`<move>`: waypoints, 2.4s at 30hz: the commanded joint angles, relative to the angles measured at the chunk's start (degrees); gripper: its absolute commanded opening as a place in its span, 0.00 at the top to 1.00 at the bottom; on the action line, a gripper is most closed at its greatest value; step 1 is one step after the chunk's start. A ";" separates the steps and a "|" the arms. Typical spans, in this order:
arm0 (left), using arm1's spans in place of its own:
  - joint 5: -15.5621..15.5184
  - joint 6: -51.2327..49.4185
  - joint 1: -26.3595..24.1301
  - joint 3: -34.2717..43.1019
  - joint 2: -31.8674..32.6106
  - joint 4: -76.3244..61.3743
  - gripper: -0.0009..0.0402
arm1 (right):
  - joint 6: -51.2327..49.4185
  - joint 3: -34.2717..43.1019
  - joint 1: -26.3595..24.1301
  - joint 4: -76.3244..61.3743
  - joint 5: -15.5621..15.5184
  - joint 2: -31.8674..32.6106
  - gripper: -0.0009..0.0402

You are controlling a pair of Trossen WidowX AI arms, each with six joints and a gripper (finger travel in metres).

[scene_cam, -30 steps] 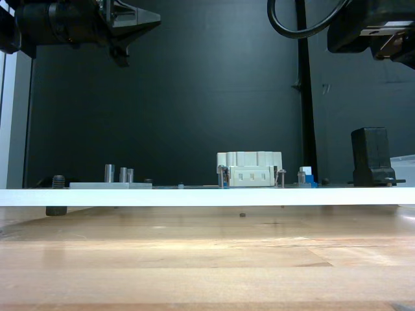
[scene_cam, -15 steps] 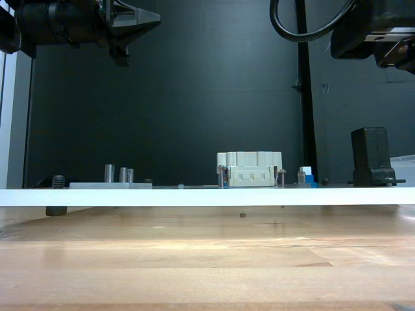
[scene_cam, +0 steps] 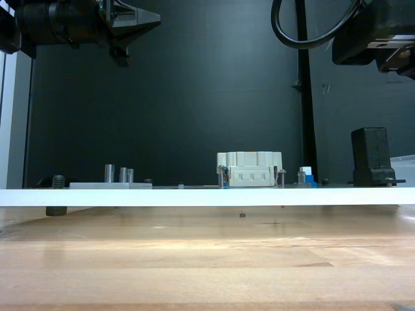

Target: Pick the 16mm bar and place in it's hole on the taskboard

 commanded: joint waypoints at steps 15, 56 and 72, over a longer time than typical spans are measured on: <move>0.02 0.02 0.00 0.00 0.02 0.00 0.98 | -0.07 -2.21 -0.09 3.69 1.05 0.04 0.98; 0.02 0.00 0.00 0.00 0.02 0.00 0.98 | -3.52 -2.97 -0.37 3.56 0.83 0.07 0.88; 0.02 0.00 0.02 0.00 0.02 0.00 0.98 | -4.72 0.13 -0.37 0.79 0.37 0.02 0.42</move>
